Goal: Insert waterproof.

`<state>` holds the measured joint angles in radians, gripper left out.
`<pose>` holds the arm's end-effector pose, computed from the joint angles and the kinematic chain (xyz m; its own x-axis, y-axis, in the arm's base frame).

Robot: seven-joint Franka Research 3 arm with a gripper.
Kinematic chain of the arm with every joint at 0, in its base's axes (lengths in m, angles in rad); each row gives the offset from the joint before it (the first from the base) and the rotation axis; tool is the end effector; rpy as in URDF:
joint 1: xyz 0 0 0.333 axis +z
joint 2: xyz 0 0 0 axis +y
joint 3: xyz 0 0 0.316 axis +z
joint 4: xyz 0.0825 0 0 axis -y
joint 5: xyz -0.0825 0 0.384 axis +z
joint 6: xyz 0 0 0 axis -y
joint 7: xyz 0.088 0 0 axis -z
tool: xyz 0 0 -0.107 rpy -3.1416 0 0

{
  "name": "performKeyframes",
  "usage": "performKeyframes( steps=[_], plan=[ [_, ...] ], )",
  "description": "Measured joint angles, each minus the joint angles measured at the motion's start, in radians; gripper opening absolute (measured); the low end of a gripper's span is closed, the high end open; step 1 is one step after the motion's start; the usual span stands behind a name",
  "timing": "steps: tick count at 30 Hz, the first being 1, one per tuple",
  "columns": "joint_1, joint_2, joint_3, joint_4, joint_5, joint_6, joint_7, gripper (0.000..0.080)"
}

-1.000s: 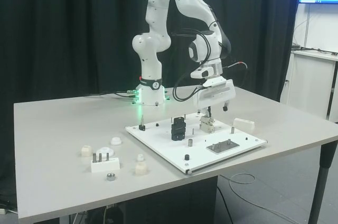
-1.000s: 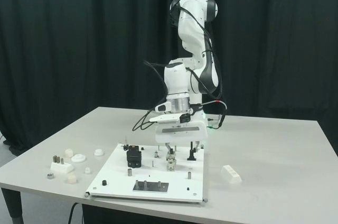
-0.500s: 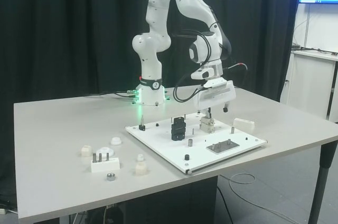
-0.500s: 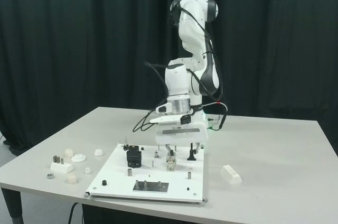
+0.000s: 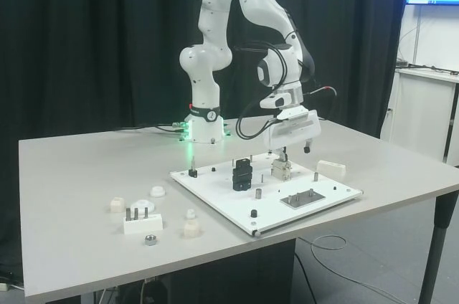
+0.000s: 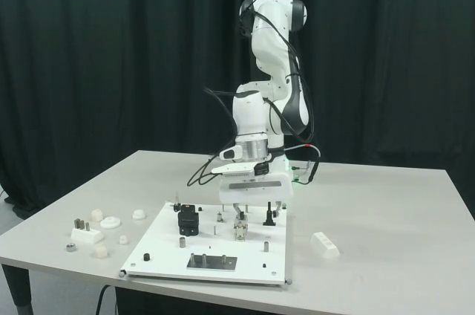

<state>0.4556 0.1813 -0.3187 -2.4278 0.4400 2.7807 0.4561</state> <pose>0.5045 0.0482 0.2532 0.7538 -0.6538 0.0660 -0.6282 -0.7464 -0.2195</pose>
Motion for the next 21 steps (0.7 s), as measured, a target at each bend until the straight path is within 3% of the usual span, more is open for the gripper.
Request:
performKeyframes(
  steps=[21],
  plan=[
    [-0.005,-0.019,-0.012,0.004,-0.004,-0.021,-0.001,0.08]
  ],
)
